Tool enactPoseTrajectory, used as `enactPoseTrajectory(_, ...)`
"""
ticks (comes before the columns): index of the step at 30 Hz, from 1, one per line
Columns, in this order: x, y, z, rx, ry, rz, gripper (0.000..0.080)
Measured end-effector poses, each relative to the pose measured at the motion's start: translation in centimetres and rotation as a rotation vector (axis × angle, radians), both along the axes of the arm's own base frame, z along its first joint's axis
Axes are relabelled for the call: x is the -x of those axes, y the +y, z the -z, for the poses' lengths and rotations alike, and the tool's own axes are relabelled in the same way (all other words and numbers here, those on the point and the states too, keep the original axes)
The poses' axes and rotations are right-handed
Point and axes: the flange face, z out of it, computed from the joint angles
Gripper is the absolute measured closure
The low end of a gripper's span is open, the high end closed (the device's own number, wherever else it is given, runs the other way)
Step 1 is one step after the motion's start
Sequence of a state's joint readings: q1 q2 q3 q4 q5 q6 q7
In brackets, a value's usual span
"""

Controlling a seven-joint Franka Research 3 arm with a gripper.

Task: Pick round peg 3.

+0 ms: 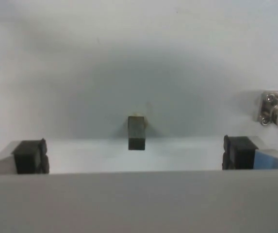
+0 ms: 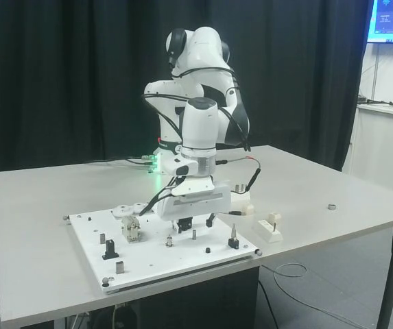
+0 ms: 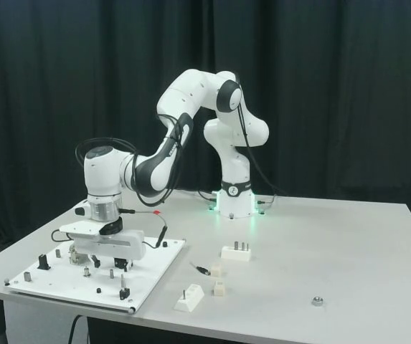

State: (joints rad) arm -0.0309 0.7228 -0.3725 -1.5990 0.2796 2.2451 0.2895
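A short dark peg point(image 1: 136, 132) stands upright on the white board point(image 1: 80, 73). In the wrist view it sits midway between my two black fingertips point(image 1: 29, 155), with wide gaps on both sides. My gripper point(image 1: 134, 154) is open and touches nothing. In the room views the gripper point(image 2: 195, 223) point(image 3: 108, 263) hangs low over the middle of the white board point(image 2: 148, 264) point(image 3: 155, 269), pointing straight down. A small peg point(image 2: 194, 234) point(image 3: 111, 273) shows just below it.
A metal connector point(image 1: 277, 111) is fixed on the board close to one finger. Black holders point(image 2: 110, 248) point(image 2: 233, 240) and other small pegs point(image 2: 169, 241) stand on the board. White blocks point(image 2: 268, 228) point(image 3: 236, 252) point(image 3: 189, 297) and a nut point(image 2: 332, 205) lie on the grey table.
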Motion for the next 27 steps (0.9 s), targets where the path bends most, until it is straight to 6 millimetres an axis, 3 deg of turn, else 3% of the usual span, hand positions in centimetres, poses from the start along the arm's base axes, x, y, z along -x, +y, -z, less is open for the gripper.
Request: enactPoseTrajectory(27,0.0,-0.7,-1.3,0.01,-0.017,0.012,0.0003)
